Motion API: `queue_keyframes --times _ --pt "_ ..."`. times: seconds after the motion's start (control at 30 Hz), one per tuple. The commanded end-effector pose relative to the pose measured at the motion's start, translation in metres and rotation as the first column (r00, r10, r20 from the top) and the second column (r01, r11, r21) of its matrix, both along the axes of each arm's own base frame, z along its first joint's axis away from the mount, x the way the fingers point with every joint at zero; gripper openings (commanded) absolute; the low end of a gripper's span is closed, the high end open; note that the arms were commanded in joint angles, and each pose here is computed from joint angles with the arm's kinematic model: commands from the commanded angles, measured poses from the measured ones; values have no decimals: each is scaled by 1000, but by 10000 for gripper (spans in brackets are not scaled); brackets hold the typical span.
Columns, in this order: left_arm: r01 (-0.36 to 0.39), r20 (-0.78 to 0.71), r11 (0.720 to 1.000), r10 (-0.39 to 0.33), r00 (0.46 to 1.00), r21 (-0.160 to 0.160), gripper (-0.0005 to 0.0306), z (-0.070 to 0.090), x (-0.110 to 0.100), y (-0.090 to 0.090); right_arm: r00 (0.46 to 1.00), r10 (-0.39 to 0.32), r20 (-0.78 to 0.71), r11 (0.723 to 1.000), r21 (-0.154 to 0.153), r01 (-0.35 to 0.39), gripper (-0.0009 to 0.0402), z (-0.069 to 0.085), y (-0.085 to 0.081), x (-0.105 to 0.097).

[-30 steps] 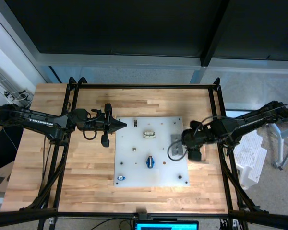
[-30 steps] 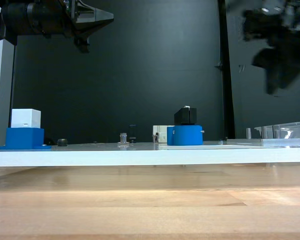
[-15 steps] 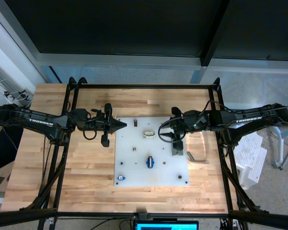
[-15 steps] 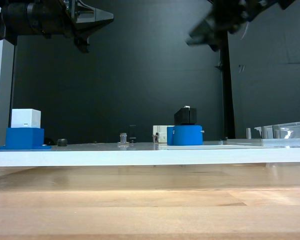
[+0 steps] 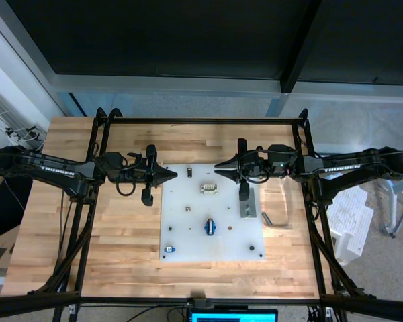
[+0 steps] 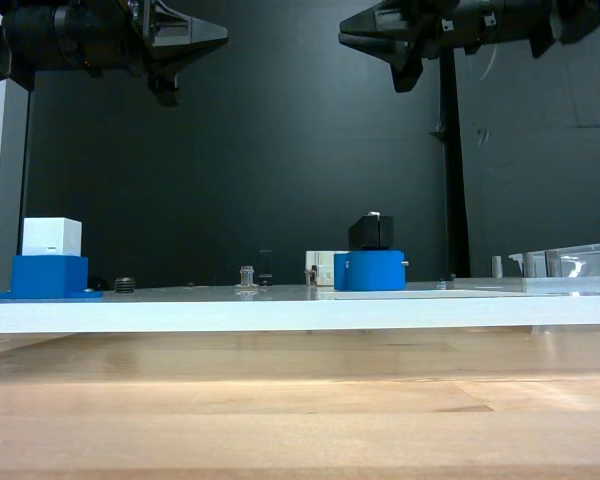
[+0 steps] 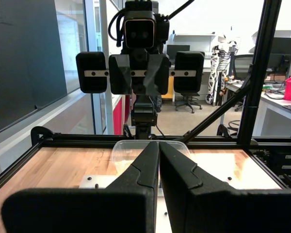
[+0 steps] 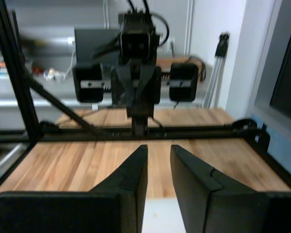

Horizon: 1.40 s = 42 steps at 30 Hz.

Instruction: Remove the 16mm cylinder and place in the container

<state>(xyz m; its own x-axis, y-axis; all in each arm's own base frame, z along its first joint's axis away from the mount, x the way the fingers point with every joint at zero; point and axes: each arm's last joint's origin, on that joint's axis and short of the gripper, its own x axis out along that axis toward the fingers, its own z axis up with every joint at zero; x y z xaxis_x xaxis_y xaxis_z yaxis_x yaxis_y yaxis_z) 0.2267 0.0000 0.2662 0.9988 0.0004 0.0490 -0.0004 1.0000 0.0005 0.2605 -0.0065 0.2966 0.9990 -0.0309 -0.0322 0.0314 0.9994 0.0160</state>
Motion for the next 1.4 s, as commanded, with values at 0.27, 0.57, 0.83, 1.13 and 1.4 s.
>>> queue_keyframes --times 0.27,0.57,0.83,1.13,1.4 --pt "0 0 1000 0 1000 0 0 0 0 0 998 14 65 1000 19 -16 2 -22 -6 -7" --pt "0 0 1000 0 1000 0 0 0 0 0 998 27 64 999 36 -30 0 -23 -11 -8" --pt "0 0 1000 0 1000 0 0 0 0 0 998 30 63 999 22 -32 0 -23 -3 -7" --pt "0 0 1000 0 1000 0 0 0 0 0 997 38 62 999 1 -38 0 -23 4 -7" --pt "0 0 1000 0 1000 0 0 0 0 0 997 37 62 999 -1 -37 0 -23 4 -7"
